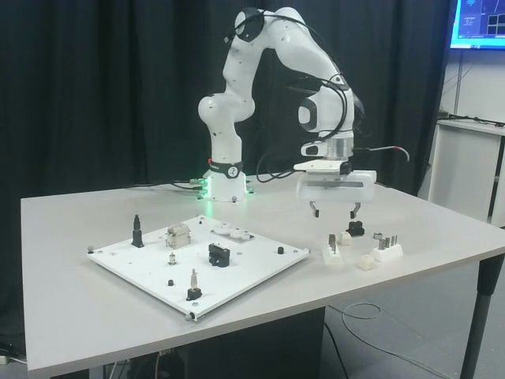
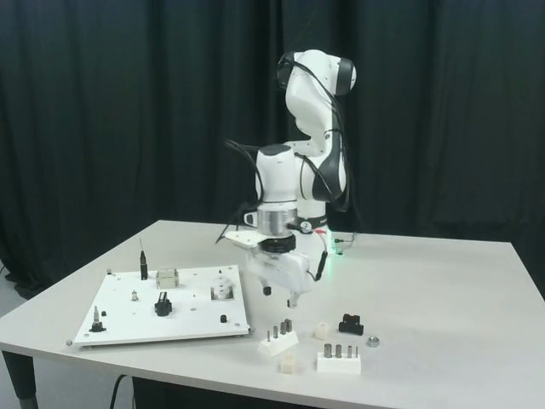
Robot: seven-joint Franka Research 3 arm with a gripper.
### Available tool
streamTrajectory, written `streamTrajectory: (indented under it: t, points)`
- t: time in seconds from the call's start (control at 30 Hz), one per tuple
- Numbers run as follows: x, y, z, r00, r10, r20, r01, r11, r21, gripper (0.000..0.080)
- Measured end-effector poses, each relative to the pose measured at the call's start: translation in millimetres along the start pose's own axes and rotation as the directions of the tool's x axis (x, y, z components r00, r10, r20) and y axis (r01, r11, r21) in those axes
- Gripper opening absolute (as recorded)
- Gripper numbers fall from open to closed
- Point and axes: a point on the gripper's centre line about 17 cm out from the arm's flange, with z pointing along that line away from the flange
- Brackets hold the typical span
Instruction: Pick square peg 4.
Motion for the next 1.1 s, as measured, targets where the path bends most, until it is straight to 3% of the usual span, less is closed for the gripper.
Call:
streamTrajectory:
  t: [0.53,0.87,1.1]
  points:
    - [-17,10,24.3,0.997,-0.071,0.000,0.071,0.994,-0.084,0.0800]
    - [-20,13,39.3,0.994,-0.111,-0.003,0.110,0.990,-0.091,0.0800]
    - [-28,10,49.6,0.985,-0.175,0.011,0.175,0.981,-0.086,0.0800]
